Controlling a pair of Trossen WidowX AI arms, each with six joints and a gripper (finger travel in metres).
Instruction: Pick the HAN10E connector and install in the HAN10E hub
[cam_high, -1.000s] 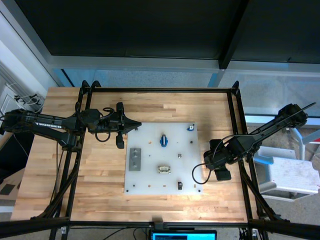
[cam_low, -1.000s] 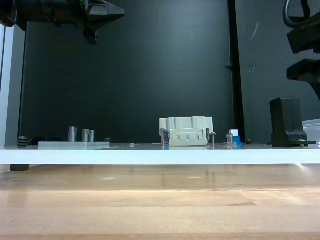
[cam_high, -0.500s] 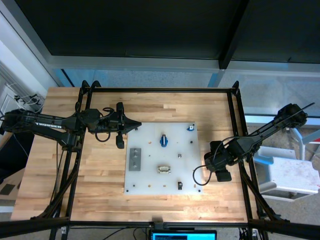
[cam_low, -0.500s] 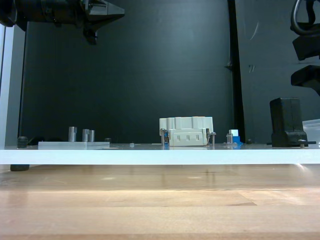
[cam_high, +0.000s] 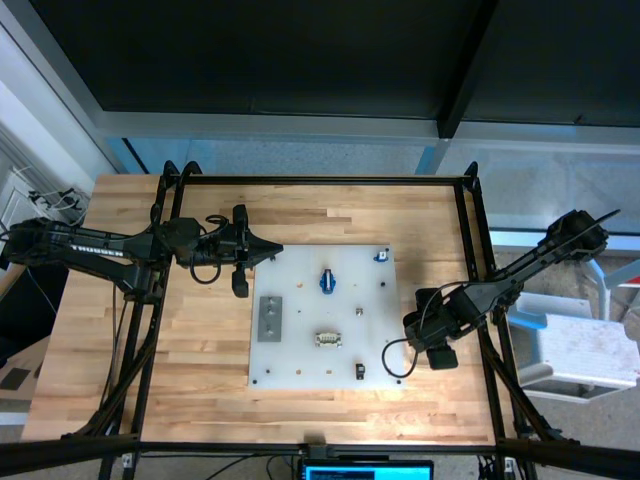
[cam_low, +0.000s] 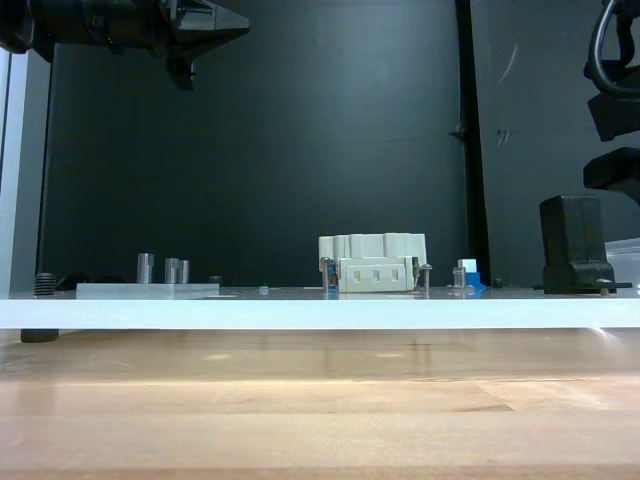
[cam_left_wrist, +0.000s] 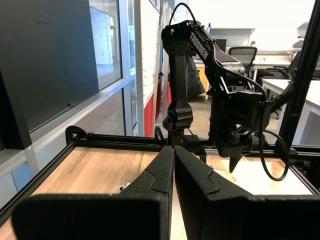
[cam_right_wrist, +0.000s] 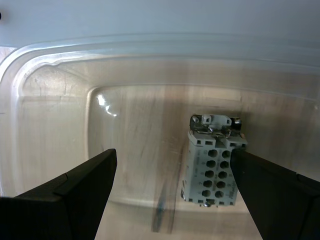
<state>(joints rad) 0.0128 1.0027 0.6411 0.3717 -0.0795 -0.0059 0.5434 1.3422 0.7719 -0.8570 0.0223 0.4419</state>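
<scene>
In the right wrist view the clear tray (cam_right_wrist: 35, 55) is softly and evenly lit. A small glare spot is seen on its floor near one finger of the right gripper (cam_right_wrist: 172, 155), whose wide-parted fingers are rendered dark and blurred. The HAN10E connector (cam_right_wrist: 212, 160), just inside the other finger, is shown sharp. The left gripper (cam_left_wrist: 173, 150), pressed closed, is rendered as a dark mass against a washed-out background (cam_left_wrist: 260, 12) ahead of the jaws. The high view is evenly bright. The low view is dim before a black backdrop (cam_low: 300, 130), with a pale sheen on the wooden table (cam_low: 320, 385).
</scene>
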